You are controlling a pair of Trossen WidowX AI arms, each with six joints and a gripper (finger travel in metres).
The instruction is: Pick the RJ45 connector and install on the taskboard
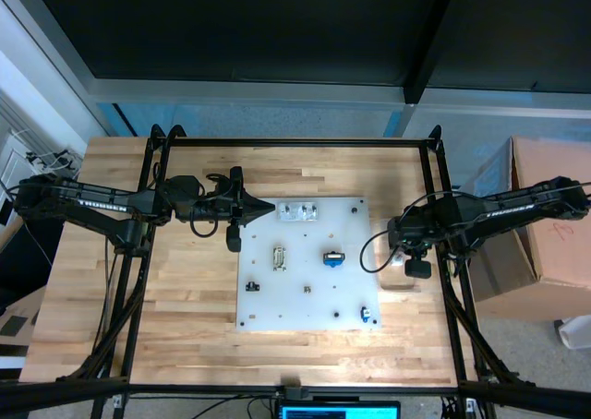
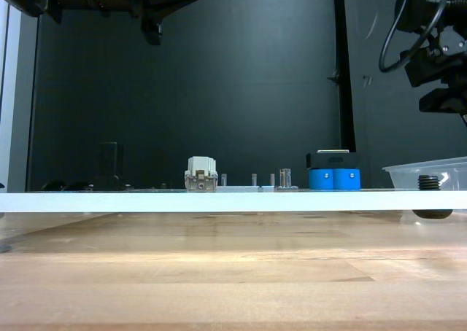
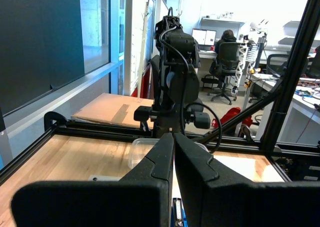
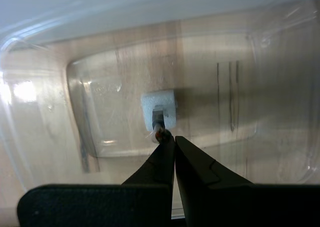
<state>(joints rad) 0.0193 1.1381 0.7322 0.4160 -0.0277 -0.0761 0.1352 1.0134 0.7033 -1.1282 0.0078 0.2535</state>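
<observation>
The right gripper (image 4: 168,136) hangs over the clear shallow plastic tray (image 4: 215,107) that sits on the wooden table just beside the right edge of the flat white taskboard (image 1: 277,308). Its two black fingers are pressed together with nothing between them. The small pale plastic RJ45 connector (image 4: 158,108) lies free on the tray floor just beyond the fingertips. The low view shows the gripper well above the tray rim, so the step in hand looks like the approach to the pick. To do it well, the fingers probably need to spread before any descent, since closed tips would only push the connector across the slick floor. The drop should be straight, with one finger on each side of the body, clear of the tray walls, because so light a tray could slide or lift with the part. A square, centred grasp matters, as a tilted plug would be hard to line up with its socket later. Which fixture is its seat I cannot tell. The left gripper (image 3: 173,135) is held high near the board's far left corner, pointing across toward the other arm, its fingers closed on nothing.
</observation>
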